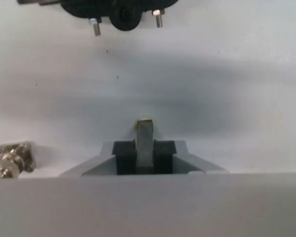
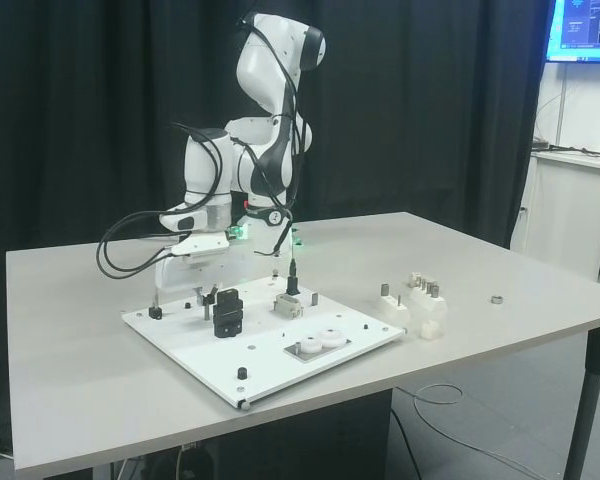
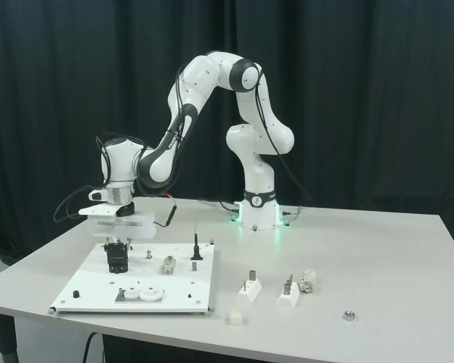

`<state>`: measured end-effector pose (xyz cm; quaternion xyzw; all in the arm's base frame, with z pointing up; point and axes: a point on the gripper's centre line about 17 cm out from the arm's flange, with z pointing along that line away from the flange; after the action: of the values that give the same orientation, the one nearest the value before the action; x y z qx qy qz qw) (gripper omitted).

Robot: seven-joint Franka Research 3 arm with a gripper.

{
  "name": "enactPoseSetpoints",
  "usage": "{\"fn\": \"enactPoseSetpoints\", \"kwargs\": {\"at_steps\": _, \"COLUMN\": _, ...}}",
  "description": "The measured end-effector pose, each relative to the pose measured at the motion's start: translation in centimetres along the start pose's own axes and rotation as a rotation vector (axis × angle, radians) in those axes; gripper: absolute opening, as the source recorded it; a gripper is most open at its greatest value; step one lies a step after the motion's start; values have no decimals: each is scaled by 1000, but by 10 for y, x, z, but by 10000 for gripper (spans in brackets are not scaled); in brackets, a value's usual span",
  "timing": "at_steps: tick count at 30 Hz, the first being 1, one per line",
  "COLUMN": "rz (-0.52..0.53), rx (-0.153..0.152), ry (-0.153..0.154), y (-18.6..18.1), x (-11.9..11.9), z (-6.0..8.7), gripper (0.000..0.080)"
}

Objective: Insert square peg 2.

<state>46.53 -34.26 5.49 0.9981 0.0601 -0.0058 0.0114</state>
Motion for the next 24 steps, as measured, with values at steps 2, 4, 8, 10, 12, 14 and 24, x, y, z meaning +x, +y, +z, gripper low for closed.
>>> {"fn": "enactPoseSetpoints", "kwargs": {"at_steps": 2, "rz": 4, "rx": 0, "ry": 3, "y": 0, "x": 1, "z": 0, "gripper": 71}}
{"fn": "enactPoseSetpoints", "kwargs": {"at_steps": 4, "rz": 5, "rx": 0, "ry": 4, "y": 0, "x": 1, "z": 0, "gripper": 71}}
{"fn": "enactPoseSetpoints", "kwargs": {"at_steps": 8, "rz": 5, "rx": 0, "ry": 5, "y": 0, "x": 1, "z": -1, "gripper": 71}}
{"fn": "enactPoseSetpoints", "kwargs": {"at_steps": 10, "rz": 4, "rx": 1, "ry": 5, "y": 0, "x": 1, "z": -1, "gripper": 71}}
{"fn": "enactPoseSetpoints", "kwargs": {"at_steps": 12, "rz": -1, "rx": 1, "ry": 4, "y": 0, "x": 1, "z": -1, "gripper": 71}}
{"fn": "enactPoseSetpoints", "kwargs": {"at_steps": 14, "rz": -12, "rx": 3, "ry": 2, "y": -1, "x": 1, "z": -1, "gripper": 71}}
{"fn": "enactPoseSetpoints", "kwargs": {"at_steps": 24, "rz": -45, "rx": 17, "ry": 7, "y": -11, "x": 7, "z": -8, "gripper": 504}}
